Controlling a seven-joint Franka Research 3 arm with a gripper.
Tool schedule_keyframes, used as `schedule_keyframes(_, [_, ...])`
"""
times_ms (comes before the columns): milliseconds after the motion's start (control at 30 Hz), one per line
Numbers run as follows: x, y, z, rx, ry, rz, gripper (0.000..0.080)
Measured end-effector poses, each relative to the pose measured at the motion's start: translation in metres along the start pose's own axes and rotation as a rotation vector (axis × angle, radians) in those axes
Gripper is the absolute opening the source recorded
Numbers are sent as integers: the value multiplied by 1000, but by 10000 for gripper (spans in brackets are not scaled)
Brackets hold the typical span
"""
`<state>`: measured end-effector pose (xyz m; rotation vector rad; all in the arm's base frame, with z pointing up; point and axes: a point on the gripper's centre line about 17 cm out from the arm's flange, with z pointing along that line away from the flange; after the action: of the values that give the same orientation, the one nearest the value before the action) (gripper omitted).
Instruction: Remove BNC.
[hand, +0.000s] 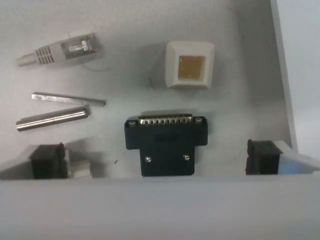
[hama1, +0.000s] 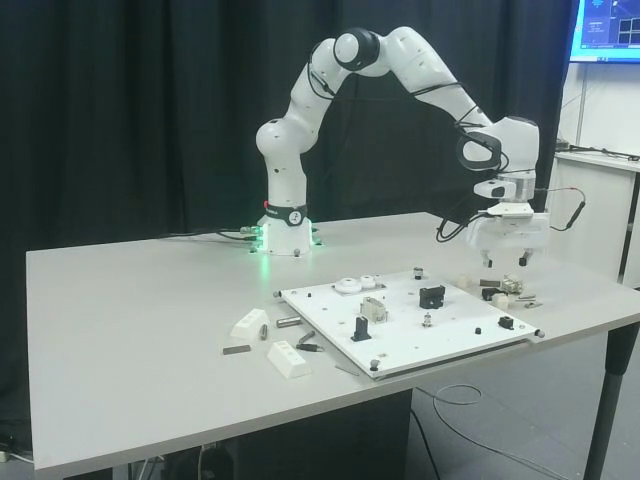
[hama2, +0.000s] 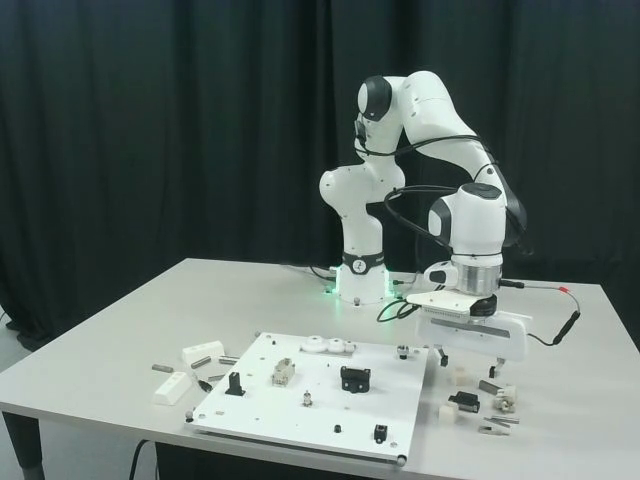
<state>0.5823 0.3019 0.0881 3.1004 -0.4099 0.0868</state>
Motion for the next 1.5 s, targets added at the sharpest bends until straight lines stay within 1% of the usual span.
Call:
schedule_keyframes(533, [3, 3, -1, -5, 0, 12, 800])
schedule_keyframes(600, [4, 4, 0, -9, 3, 2, 800])
schedule_keyframes(700, [4, 6, 1, -18, 7, -43, 800])
schedule_keyframes(833, [4, 7, 4, -23, 6, -74, 800])
schedule_keyframes(1267, [7, 13, 12, -35, 2, -81, 800])
schedule_keyframes(1500, [10, 15, 13, -34, 3, -73, 800])
